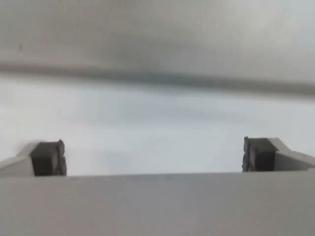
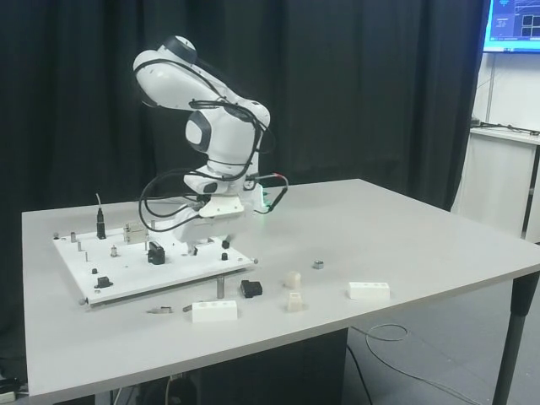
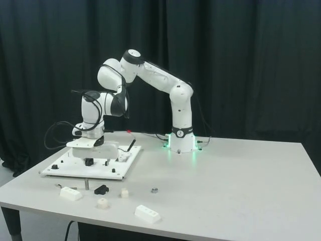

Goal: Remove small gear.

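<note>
The white arm's gripper (image 1: 152, 157), fingers spread wide and empty, hangs low over the white assembly board (image 2: 126, 283); I cannot pick out the small gear on it, so a blind descent risks striking neighbouring pegs instead.

White arm (image 3: 150, 75) (rounded joints), black cables (image 2: 169, 181)

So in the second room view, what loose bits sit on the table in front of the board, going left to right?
White block → black piece → small white piece → small white cube → white block → small grey ring.
</note>
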